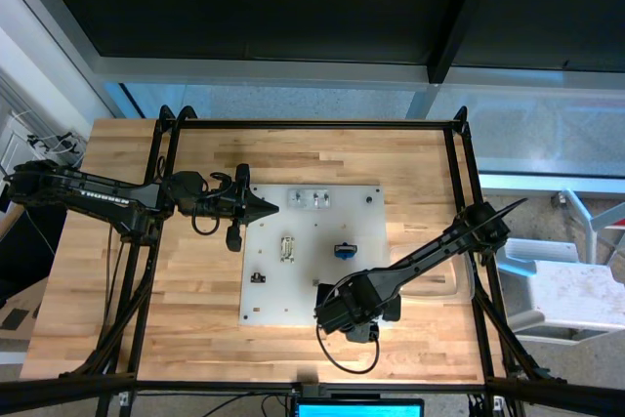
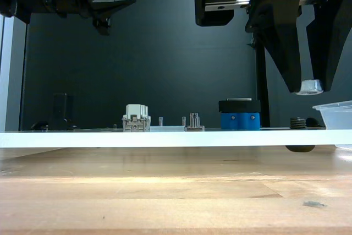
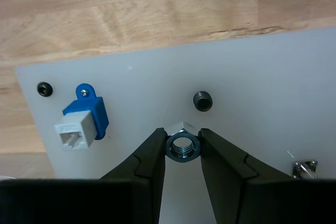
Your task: Pick the M12 fastener and fasten on the M12 threads
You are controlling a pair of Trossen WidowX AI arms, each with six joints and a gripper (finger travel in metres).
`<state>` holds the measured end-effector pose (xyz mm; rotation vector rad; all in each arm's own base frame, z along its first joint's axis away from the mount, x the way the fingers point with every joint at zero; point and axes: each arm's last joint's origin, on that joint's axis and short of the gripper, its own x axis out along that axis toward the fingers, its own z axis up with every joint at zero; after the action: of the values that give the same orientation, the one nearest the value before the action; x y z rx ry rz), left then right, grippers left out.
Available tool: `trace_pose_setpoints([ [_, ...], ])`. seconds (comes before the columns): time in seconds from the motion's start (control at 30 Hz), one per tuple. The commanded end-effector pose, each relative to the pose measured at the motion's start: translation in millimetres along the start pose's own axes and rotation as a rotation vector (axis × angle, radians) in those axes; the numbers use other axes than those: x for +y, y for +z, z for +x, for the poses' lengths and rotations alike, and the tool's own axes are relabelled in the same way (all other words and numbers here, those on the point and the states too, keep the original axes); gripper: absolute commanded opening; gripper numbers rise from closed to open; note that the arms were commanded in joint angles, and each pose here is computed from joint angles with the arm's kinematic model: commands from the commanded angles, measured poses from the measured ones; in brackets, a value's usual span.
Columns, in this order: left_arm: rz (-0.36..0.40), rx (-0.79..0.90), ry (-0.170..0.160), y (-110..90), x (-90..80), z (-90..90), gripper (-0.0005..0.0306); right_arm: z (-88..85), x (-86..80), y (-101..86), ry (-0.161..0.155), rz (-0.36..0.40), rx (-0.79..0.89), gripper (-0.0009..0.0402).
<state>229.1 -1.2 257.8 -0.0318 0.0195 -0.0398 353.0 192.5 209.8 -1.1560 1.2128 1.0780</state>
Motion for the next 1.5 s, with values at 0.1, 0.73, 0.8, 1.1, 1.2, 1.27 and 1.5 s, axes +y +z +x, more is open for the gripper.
trace_pose_setpoints([
  [0.1, 0.0, -0.001, 0.0, 0.2, 0.0, 0.0, 0.0, 0.7, -2.9, 0.7, -0.023, 0.0, -0.013, 0.0013],
  [0.73, 0.0, -0.001, 0.0, 0.2, 0.0, 0.0, 0.0, 14.7, -15.9, 9.6, -0.008, 0.002, -0.007, 0.0013],
  [0.8, 0.0, 0.0, 0.0, 0.1, 0.0, 0.0, 0.0, 15.1, -15.5, 9.5, -0.006, 0.001, -0.005, 0.0013],
  [1.1, 0.0, 0.0, 0.0, 0.1, 0.1, 0.0, 0.0, 23.9, -15.7, 10.0, 0.011, 0.0, 0.005, 0.0013],
  [1.2, 0.0, 0.0, 0.0, 0.1, 0.1, 0.0, 0.0, 29.2, -16.9, 10.8, 0.015, 0.001, 0.009, 0.0013],
  [1.27, 0.0, 0.0, 0.0, 0.1, 0.0, 0.0, 0.0, 30.9, -17.0, 11.2, 0.018, 0.0, 0.011, 0.0014],
  [1.5, 0.0, -0.001, 0.0, 0.2, 0.0, 0.0, 0.0, 35.3, -17.6, 11.7, 0.025, 0.004, 0.016, 0.0013],
])
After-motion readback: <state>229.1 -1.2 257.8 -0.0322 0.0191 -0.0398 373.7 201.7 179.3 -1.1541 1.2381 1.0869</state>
